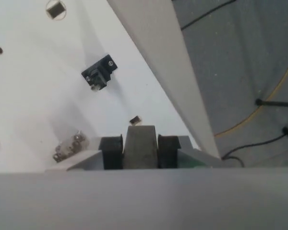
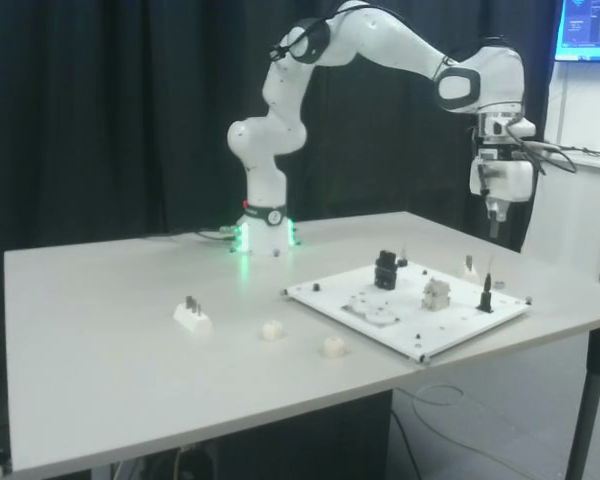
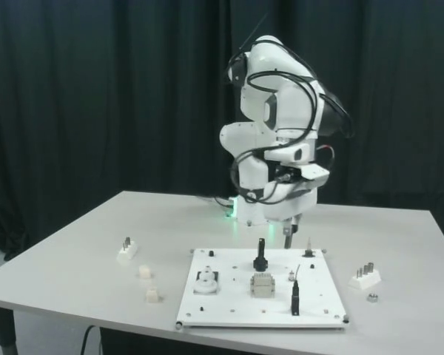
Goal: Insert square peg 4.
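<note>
In the wrist view my gripper [image 1: 140, 149] is shut on a grey square peg [image 1: 140, 143], held between two black fingers [image 1: 111, 152]. Just past the peg's tip a small square-topped piece [image 1: 135, 119] stands on the white board [image 1: 33, 96] near its edge. A square hole in a round socket [image 1: 56, 8] lies farther off on the board. From the room, the gripper [image 2: 494, 215] [image 3: 286, 235] hangs above the board's far corner [image 2: 450, 262] [image 3: 311, 255], with the peg pointing down and clear of the surface.
The board carries a black post [image 2: 385, 270] [image 3: 260, 260], a black upright plug [image 2: 486, 295] [image 3: 295, 299], a black connector [image 1: 101, 72] and a white gear part [image 3: 206, 282]. White peg holders [image 2: 192, 315] [image 3: 364, 277] and small white blocks [image 2: 271, 329] sit on the grey table. Cables [image 1: 259, 103] lie on the floor.
</note>
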